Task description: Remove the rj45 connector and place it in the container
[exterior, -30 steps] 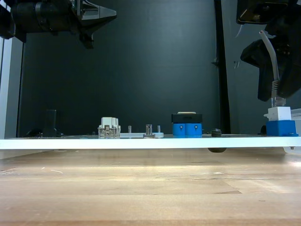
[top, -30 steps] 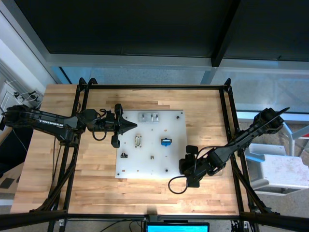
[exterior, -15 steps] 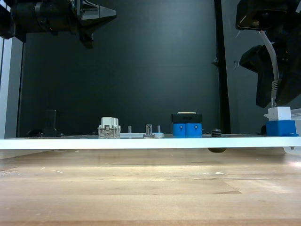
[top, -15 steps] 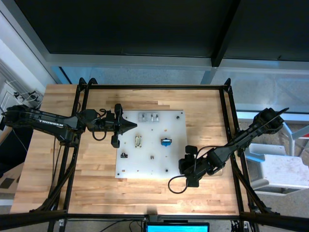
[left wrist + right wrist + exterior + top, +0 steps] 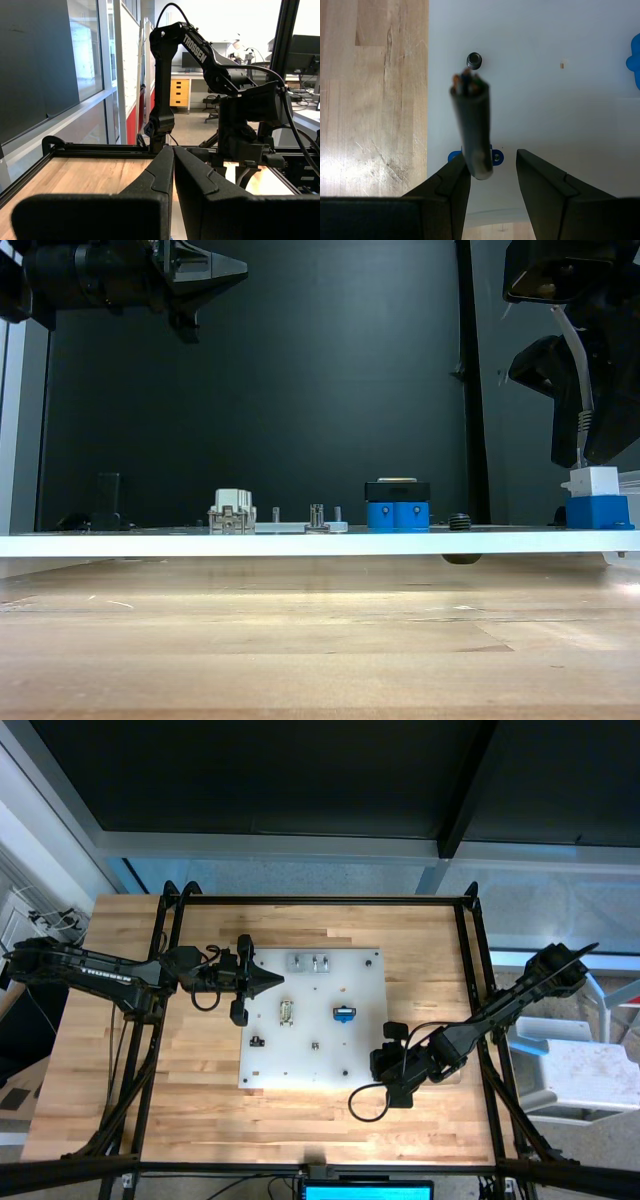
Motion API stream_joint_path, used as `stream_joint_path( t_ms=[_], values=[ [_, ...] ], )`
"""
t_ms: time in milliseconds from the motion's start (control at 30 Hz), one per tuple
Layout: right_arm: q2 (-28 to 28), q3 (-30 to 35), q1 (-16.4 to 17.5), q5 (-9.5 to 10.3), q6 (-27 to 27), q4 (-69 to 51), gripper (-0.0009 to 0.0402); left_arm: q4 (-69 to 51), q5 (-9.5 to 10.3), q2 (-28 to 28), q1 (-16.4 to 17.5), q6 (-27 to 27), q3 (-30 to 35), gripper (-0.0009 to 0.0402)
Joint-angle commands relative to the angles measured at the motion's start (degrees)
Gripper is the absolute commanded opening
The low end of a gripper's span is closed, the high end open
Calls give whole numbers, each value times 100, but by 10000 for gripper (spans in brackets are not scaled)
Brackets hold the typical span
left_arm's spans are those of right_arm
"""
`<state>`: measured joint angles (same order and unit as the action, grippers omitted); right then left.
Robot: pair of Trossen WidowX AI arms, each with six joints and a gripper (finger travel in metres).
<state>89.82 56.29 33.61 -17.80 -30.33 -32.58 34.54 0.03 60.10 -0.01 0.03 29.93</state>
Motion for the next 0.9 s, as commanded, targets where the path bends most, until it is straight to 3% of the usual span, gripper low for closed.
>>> stream_joint_path(
  t_ms=[33, 333, 900],
  values=[
    [-2, -4, 0, -15, -11, -11, 121, 0, 0, 0, 0, -2, 2, 0],
    [-2, -24, 0, -13, -7, -9, 112, 0, 0, 0, 2, -2, 2, 0],
    [-2, -24, 2, -13, -7, 79, 10, 0, 0, 2, 0, -2, 2, 0]
  ],
)
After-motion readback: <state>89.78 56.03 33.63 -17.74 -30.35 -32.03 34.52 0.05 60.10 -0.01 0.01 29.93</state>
